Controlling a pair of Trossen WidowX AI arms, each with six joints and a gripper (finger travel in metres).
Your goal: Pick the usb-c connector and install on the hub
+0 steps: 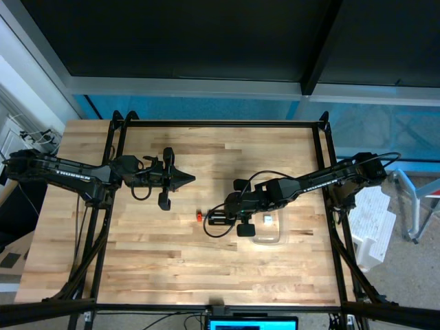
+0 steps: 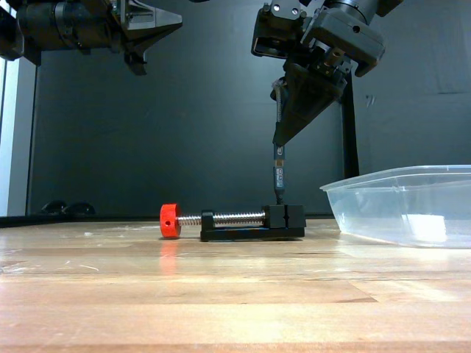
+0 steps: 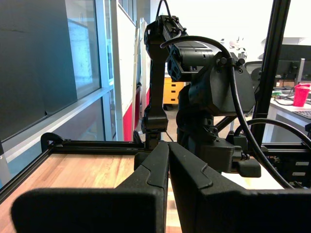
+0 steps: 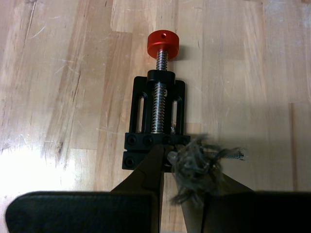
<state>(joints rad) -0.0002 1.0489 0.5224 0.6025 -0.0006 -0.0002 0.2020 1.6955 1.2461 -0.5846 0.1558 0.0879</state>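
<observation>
While the left gripper [image 1: 187, 179] hangs raised over the left half of the table [image 1: 172, 265], fingers pressed together on nothing, the right gripper [image 2: 279, 141] points down, pinching the usb-c connector [image 2: 279, 176] upright; its lower tip meets the black clamp [image 2: 254, 219] with a red knob [image 2: 169, 220]; whether it is seated I cannot tell; a clear plastic tub [image 2: 412, 202] sits just beside.

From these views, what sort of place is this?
Likely a robotics lab: framed wooden bench, left gripper shut in the air, right gripper holding the connector upright at a vise, office desks behind.
</observation>
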